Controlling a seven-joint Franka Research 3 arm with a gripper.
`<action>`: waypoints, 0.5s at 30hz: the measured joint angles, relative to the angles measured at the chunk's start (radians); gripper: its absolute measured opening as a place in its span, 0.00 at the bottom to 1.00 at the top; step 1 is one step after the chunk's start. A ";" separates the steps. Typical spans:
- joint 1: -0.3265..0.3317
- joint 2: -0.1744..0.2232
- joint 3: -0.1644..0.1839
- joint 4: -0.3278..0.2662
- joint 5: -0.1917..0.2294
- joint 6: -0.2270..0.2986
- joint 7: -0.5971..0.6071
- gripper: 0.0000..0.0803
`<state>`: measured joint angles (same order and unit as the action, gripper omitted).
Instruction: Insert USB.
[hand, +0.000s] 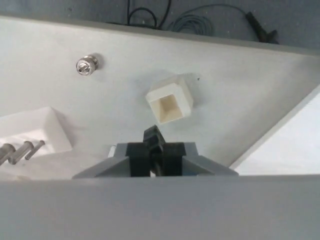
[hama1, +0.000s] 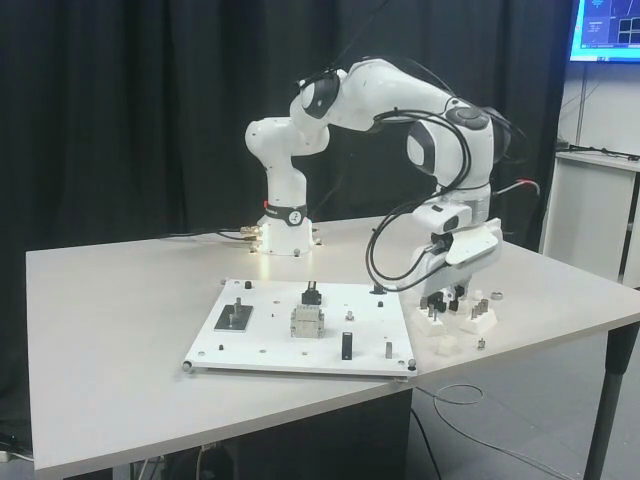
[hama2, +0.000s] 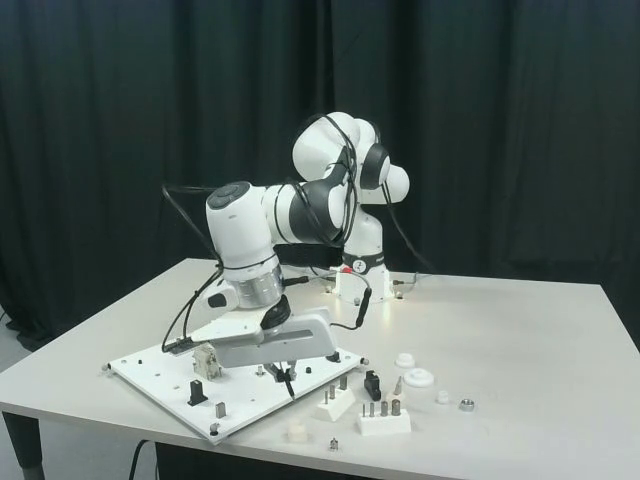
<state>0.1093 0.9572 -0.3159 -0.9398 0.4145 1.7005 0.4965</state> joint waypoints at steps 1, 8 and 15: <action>0.002 0.000 -0.004 0.001 0.000 0.000 0.000 0.06; 0.012 0.000 -0.022 0.006 0.000 0.001 0.004 0.06; 0.015 0.000 -0.031 0.010 0.000 0.003 0.011 0.06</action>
<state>0.1248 0.9572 -0.3465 -0.9294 0.4145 1.7033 0.5077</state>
